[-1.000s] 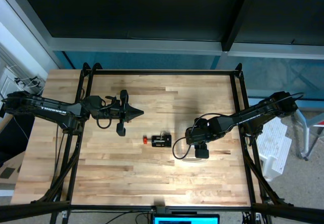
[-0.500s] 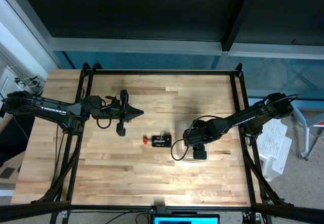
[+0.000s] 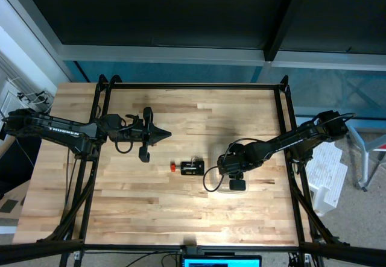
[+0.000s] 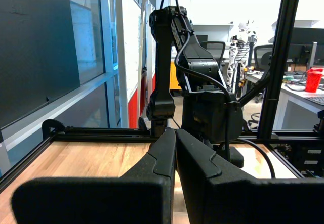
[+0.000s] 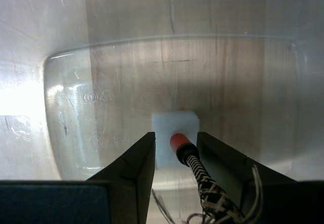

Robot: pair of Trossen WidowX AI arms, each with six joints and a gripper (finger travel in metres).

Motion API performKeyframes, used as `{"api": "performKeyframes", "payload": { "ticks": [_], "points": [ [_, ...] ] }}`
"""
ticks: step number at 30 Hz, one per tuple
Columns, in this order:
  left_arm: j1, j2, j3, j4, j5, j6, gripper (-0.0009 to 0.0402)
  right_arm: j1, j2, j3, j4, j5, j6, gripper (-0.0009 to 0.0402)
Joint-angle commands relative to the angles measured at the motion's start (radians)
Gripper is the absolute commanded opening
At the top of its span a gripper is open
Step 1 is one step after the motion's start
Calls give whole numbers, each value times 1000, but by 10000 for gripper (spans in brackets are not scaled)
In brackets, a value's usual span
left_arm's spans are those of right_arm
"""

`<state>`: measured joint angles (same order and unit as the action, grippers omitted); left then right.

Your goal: Pick the rca connector and install on the hub

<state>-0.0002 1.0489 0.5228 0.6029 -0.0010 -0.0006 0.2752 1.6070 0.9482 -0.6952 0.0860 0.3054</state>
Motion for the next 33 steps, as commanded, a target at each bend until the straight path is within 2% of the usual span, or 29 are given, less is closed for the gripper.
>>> {"api": "performKeyframes", "payload": {
  "ticks": [1, 24, 33],
  "points": [
    [0, 0, 0, 0, 0, 0, 0, 0, -2, 0, -4, 0, 0, 95],
    [0, 0, 0, 0, 0, 0, 0, 0, -2, 0, -2, 0, 0, 4],
    [0, 0, 0, 0, 0, 0, 0, 0, -2, 0, -3, 0, 0, 2]
  ]
}}
